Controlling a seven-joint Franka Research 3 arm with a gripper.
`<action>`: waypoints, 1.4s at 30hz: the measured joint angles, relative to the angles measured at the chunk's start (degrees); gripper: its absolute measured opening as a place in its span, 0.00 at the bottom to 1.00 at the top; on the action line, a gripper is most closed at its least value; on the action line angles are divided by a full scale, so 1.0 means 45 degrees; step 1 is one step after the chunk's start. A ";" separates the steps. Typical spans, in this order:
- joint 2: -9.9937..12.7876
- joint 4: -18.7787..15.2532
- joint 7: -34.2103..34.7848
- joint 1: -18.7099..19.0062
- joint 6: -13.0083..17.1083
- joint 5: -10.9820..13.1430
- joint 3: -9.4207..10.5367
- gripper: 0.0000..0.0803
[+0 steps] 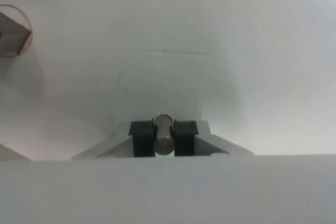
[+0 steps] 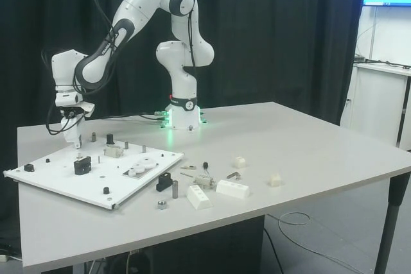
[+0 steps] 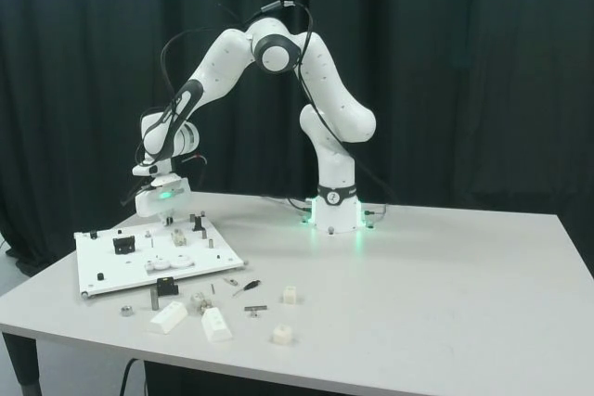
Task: Remove round peg 2.
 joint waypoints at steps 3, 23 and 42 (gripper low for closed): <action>-0.0002 0.0001 0.0000 0.0000 -0.0006 0.0001 -0.0003 0.09; -0.0011 0.0003 0.0001 -0.0003 -0.0079 0.0163 -0.0045 0.09; -0.0008 0.0004 0.0000 0.0003 -0.0109 0.0209 -0.0061 0.09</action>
